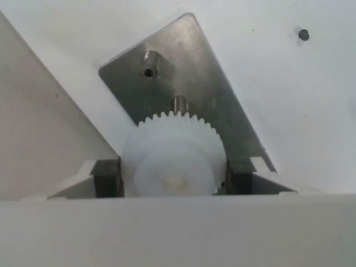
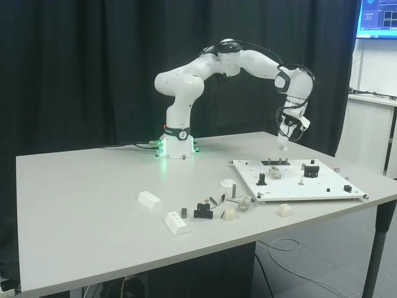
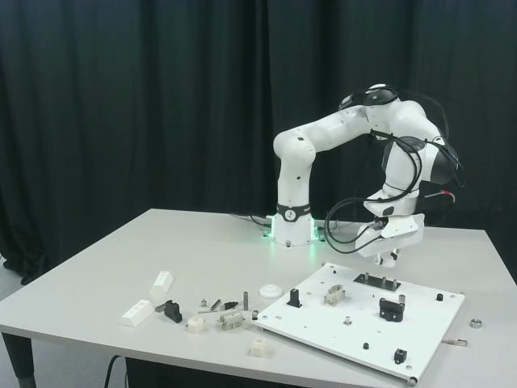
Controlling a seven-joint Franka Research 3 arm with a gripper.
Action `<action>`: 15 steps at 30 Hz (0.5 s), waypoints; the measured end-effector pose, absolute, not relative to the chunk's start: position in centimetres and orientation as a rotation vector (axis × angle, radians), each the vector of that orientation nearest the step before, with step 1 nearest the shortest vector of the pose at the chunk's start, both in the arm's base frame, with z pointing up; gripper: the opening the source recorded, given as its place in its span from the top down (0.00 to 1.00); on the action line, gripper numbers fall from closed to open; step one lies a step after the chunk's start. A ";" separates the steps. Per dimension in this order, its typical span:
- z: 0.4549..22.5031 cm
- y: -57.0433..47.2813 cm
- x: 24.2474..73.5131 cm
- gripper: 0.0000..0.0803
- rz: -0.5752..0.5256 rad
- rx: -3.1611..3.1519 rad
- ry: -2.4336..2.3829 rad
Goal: Place medium gear.
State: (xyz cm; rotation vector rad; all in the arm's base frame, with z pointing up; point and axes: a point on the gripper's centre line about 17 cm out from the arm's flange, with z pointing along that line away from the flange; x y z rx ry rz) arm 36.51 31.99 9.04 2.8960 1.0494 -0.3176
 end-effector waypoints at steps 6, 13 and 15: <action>9.2 31.6 36.6 0.51 -0.320 2.886 1.045; 9.8 29.5 37.5 0.51 -0.325 2.840 1.015; 10.0 28.4 37.9 0.51 -0.325 2.821 1.003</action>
